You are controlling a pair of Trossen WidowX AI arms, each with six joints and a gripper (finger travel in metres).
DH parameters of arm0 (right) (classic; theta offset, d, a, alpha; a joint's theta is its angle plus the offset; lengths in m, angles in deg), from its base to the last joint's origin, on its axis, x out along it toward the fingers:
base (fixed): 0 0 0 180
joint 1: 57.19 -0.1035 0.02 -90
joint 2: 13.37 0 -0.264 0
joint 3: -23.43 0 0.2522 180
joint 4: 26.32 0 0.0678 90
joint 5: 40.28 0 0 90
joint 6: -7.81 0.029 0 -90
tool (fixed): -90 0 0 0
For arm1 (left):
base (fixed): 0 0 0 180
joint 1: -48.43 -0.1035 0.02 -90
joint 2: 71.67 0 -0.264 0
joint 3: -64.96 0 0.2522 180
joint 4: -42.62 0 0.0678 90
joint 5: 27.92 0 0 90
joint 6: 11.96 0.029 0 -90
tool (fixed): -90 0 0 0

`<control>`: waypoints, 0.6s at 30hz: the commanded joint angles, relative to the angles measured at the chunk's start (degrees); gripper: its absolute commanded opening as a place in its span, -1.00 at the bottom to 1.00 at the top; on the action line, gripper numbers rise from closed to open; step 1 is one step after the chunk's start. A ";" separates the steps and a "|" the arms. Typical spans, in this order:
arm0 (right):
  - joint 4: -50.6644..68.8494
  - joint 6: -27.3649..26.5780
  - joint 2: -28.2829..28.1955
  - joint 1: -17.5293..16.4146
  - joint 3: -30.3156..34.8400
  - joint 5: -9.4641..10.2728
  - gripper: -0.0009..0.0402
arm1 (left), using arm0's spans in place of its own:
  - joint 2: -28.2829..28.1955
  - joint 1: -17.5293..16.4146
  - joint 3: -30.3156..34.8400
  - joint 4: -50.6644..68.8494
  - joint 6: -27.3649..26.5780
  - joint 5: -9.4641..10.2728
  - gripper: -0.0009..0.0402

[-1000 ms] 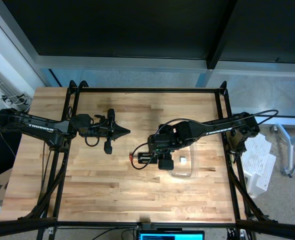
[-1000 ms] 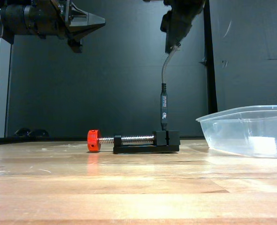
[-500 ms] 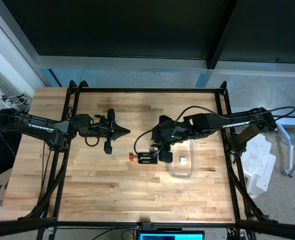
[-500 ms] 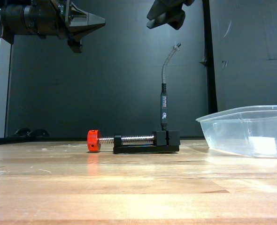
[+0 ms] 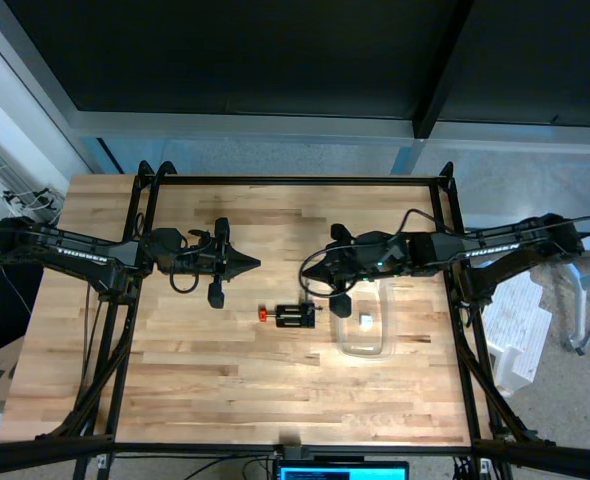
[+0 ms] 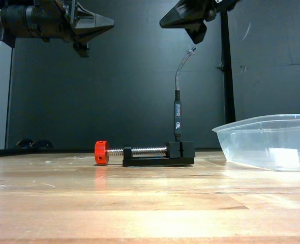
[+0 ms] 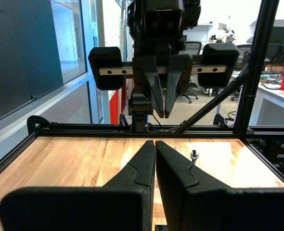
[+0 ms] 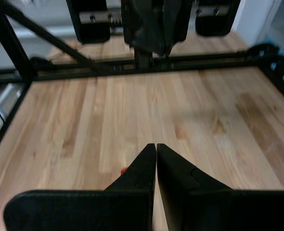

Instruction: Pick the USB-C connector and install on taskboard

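USB-C connector (image 6: 177, 114) x1 in taskboard (image 6: 181, 152) x1; left (image 5: 256, 264), right (image 6: 162, 23) end effectors aloft, closed, empty.

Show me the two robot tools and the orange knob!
left tool (image 6: 111, 22): low view, shut fingertips, high over the left of the table (image 6: 140, 213).
right tool (image 6: 161, 23): low view, shut fingertips, high over the middle.
orange knob (image 6: 101, 152): low view, its round rim.

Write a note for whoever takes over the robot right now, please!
Left gripper: fingers shut, empty, parked high at the left.
Right gripper: fingers shut, empty, up in the air above the connector, not touching it.
The connector stands upright, its lower end in the taskboard, with nothing holding it.
Done: pick and install, it seems.
Left: probably just check that it is fully seated, then park the right arm.
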 commanded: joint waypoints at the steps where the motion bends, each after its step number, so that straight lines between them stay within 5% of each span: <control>1: -5.97 -0.66 2.34 0.83 -4.37 0.04 -0.95 | 0.00 0.00 0.02 -0.02 0.00 0.00 -0.96; 7: -16.92 -1.38 6.03 2.60 -12.09 2.99 -0.96 | 0.00 -0.02 0.02 0.00 0.00 0.00 -0.96; 18: -34.88 -1.64 11.43 2.93 -24.79 2.97 -0.96 | 0.00 -0.02 0.02 -0.02 0.00 0.00 -0.96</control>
